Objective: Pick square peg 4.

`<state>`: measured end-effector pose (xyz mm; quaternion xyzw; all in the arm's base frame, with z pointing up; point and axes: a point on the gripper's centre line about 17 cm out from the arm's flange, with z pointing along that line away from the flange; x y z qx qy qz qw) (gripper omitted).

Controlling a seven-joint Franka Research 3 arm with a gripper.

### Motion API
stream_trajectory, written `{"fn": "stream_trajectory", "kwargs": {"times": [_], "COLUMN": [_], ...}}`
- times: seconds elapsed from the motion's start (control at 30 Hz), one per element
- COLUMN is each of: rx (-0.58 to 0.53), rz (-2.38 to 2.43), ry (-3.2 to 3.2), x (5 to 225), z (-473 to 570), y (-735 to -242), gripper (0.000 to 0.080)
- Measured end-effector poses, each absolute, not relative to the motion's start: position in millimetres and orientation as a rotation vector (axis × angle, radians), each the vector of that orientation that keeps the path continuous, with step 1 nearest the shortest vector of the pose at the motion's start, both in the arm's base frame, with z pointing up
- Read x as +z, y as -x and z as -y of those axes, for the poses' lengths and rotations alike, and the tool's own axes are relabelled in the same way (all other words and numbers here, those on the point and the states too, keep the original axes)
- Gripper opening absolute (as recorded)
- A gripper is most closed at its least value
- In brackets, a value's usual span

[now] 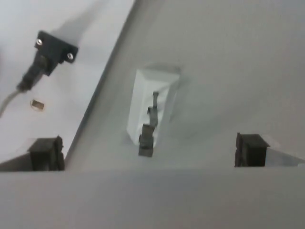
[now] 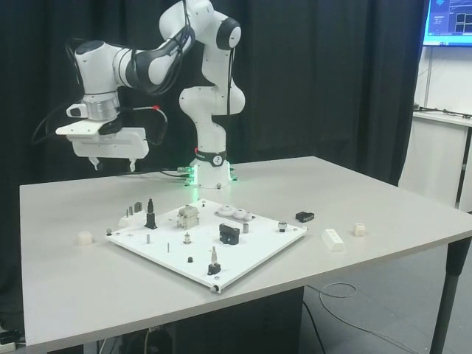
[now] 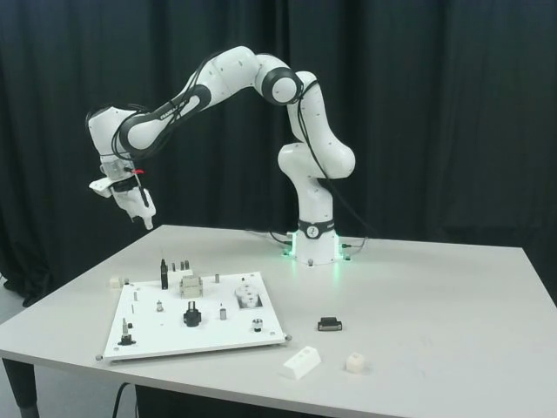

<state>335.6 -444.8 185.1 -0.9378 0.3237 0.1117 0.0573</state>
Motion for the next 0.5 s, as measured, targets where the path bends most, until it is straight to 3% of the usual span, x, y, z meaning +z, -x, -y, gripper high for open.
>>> {"fn": "stream_trajectory", "kwargs": {"times": [0.5], "rx": [0.404], "rz": [-1.097], "ry": [2.765], "x": [168.5], "z": [418.3], "y": [-301.3], "gripper": [0.08]}}
